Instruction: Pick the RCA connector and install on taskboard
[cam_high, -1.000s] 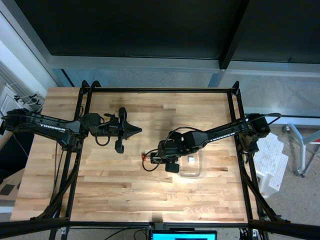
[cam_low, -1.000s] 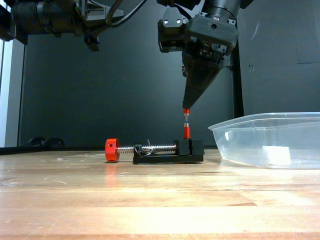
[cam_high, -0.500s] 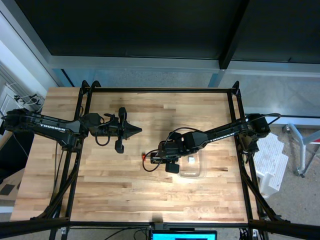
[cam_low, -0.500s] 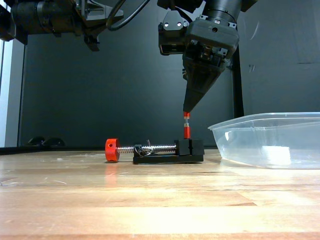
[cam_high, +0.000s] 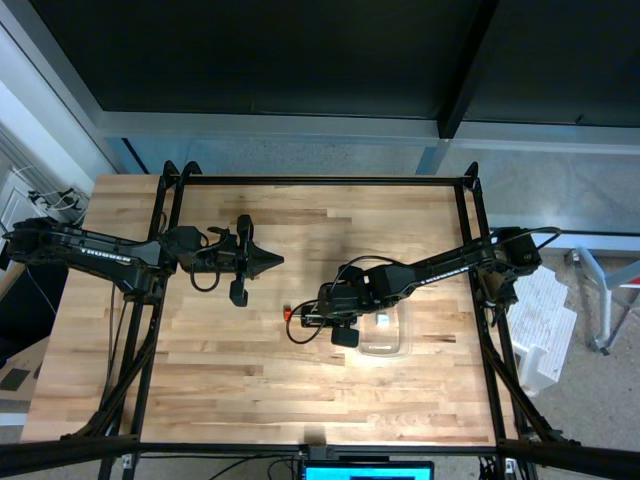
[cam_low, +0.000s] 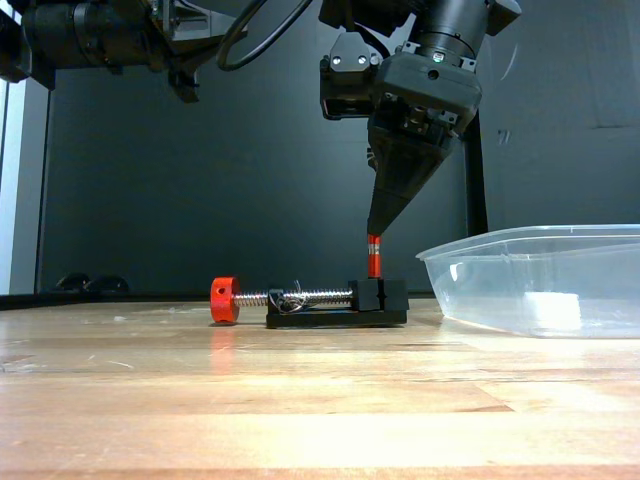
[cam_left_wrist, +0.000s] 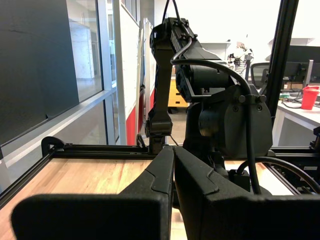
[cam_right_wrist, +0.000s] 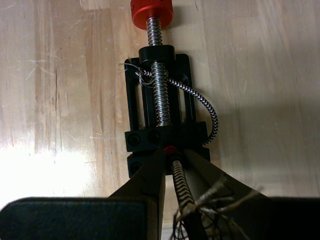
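RCA connector (cam_low: 374, 260) stands upright, its lower end on the taskboard (cam_low: 335, 306) at the end opposite the red knob (cam_low: 224, 299). Right gripper (cam_low: 374, 230) points straight down, fingers pinching the connector's top. Clear tray (cam_low: 540, 285) sits just beside the board. Left gripper (cam_high: 272, 261) hangs well apart above the table (cam_high: 200, 380), fingers pressed together.

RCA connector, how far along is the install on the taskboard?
Done: the small red, silver-banded RCA connector is picked, pinched upright in the right gripper. In hand: its lower end meets the black taskboard block with the red knob. Left: seating it fully, which I cannot confirm, and letting go. The left gripper hangs shut, off to the left.
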